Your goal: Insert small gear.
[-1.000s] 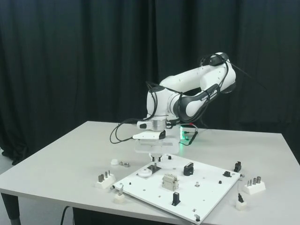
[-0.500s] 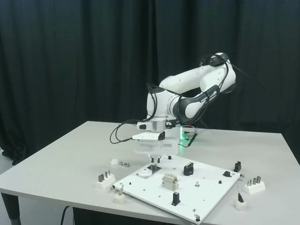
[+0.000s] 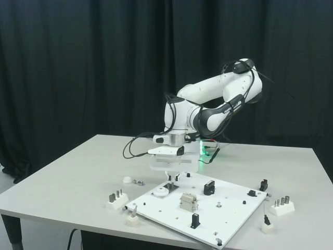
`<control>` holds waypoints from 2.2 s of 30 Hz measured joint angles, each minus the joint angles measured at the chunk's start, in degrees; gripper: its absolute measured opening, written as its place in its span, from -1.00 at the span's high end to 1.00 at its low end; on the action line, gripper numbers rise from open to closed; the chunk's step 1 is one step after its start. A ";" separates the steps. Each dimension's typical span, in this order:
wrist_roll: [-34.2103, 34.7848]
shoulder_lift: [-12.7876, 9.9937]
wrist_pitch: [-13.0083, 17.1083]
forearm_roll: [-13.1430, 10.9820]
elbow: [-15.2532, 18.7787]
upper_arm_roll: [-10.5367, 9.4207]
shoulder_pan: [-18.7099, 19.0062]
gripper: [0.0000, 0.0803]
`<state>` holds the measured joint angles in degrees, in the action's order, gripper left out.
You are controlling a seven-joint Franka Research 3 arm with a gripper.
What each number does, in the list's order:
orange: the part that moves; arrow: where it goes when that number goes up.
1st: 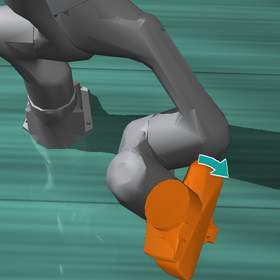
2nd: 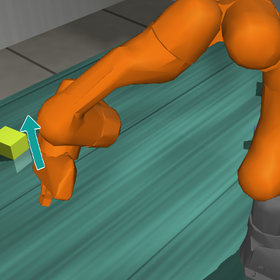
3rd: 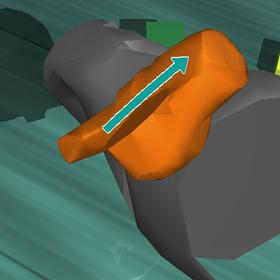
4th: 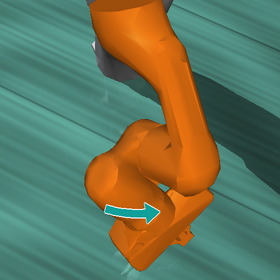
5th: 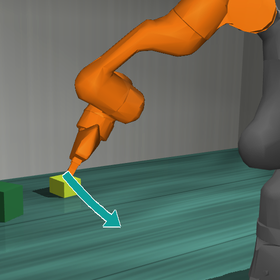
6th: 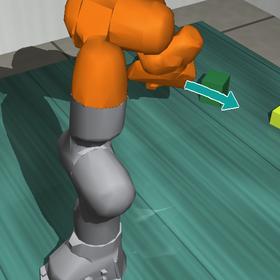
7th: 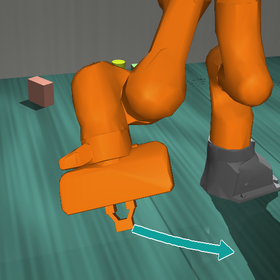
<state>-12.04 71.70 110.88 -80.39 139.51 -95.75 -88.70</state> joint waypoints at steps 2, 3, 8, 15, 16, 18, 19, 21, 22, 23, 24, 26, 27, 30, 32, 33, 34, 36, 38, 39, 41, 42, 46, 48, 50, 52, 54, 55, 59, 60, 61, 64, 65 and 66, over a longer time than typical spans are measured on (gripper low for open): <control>-0.03 0.00 0.18 0.00 0.05 -0.04 0.09 0.52; -0.04 0.00 0.26 0.00 0.07 -0.06 0.12 0.52; -0.13 0.00 0.63 0.00 0.18 -0.12 0.25 0.52; -0.28 0.00 1.09 0.00 0.32 -0.20 0.39 0.52; -0.29 0.00 1.13 0.00 0.34 -0.20 0.41 0.52; -0.30 0.00 1.23 0.00 0.37 -0.22 0.45 0.52; -0.31 0.00 1.28 0.00 0.39 -0.23 0.47 0.52; -0.42 0.00 1.36 0.00 0.41 -0.25 0.51 0.52; -0.49 0.00 1.39 0.00 0.42 -0.26 0.52 0.52; -0.57 0.00 1.43 0.00 0.42 -0.27 0.54 0.52; -0.65 0.00 1.47 0.00 0.43 -0.28 0.56 0.52; -0.73 -0.01 1.54 0.00 0.43 -0.29 0.58 0.52; -0.75 -0.02 1.56 0.00 0.44 -0.30 0.59 0.52; -0.75 -0.04 1.60 -0.01 0.44 -0.31 0.61 0.52; -0.76 -0.05 1.61 -0.04 0.44 -0.31 0.61 0.52; -0.76 -0.07 1.62 -0.05 0.44 -0.31 0.62 0.52; -0.76 -0.09 1.63 -0.07 0.44 -0.31 0.62 0.52; -0.76 -0.17 1.64 -0.12 0.44 -0.30 0.64 0.52; -0.84 -0.29 1.66 -0.16 0.44 -0.30 0.67 0.52; -0.90 -0.35 1.67 -0.18 0.44 -0.30 0.68 0.52; -1.13 -0.56 1.73 -0.41 0.43 -0.30 0.71 0.52; -1.31 -0.64 1.80 -0.63 0.42 -0.31 0.72 0.52; -2.09 -0.71 2.14 -1.17 0.41 -0.36 0.72 0.52; -2.23 -0.71 2.30 -1.22 0.41 -0.42 0.71 0.52; -2.24 -0.71 2.37 -1.22 0.41 -0.44 0.69 0.52; -2.25 -0.71 2.48 -1.22 0.44 -0.46 0.66 0.52; -2.31 -0.70 2.79 -1.22 0.46 -0.52 0.59 0.52; -2.34 -0.70 2.93 -1.22 0.46 -0.55 0.55 0.52; -2.60 -0.70 3.24 -1.22 0.53 -0.60 0.45 0.52; -2.69 -0.70 3.34 -1.22 0.53 -0.62 0.42 0.52; -2.77 -0.70 3.41 -1.22 0.53 -0.64 0.38 0.52; -2.95 -0.70 3.48 -1.22 0.54 -0.65 0.29 0.52; -3.01 -0.70 3.48 -1.22 0.55 -0.66 0.26 0.52; -3.06 -0.70 3.48 -1.22 0.56 -0.66 0.23 0.52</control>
<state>-15.10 71.00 114.36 -81.61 140.06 -96.41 -88.47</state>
